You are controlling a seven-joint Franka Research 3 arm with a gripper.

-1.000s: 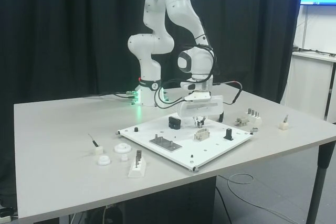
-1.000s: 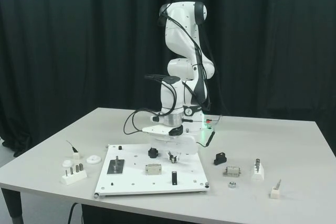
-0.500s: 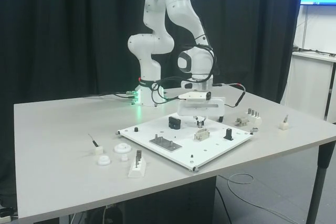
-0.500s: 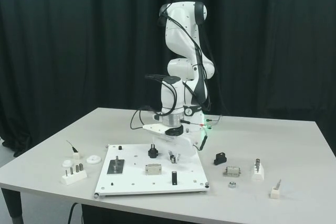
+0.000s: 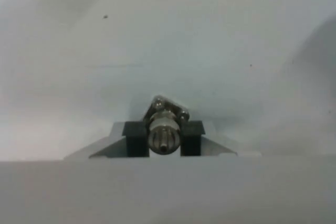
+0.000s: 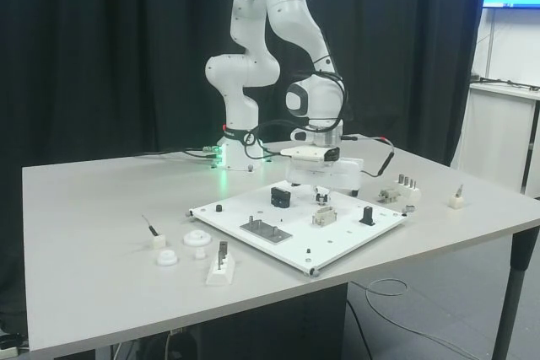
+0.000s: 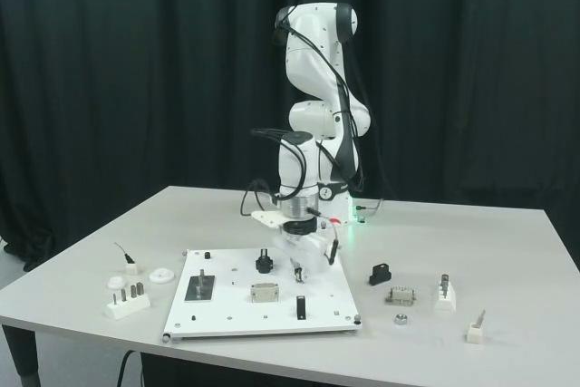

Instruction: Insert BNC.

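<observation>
In the wrist view a grey metal BNC plug (image 5: 164, 134) sits between my two black fingers (image 5: 135, 139), which close against its sides. Right behind it shows the flange of the BNC socket (image 5: 169, 109) on the white board (image 5: 210, 51). In the first room view my gripper (image 6: 321, 196) points straight down at the board (image 6: 337, 242), near its far edge. The second room view shows the gripper (image 7: 297, 268) low over the board (image 7: 227, 319), with the plug touching it. Whether the plug is fully seated is hidden.
Also on the board are a black block (image 6: 281, 198), a grey connector (image 6: 323, 217), a black post (image 6: 368, 215) and a grey plate (image 6: 264, 230). White gears (image 6: 197, 239) and a pin holder (image 6: 221, 267) lie to one side, small fixtures (image 7: 443, 296) to the other.
The hand has turned about its vertical axis while staying over the same spot on the board. The wide white wrist body has swung round, and the cable has moved with it.
</observation>
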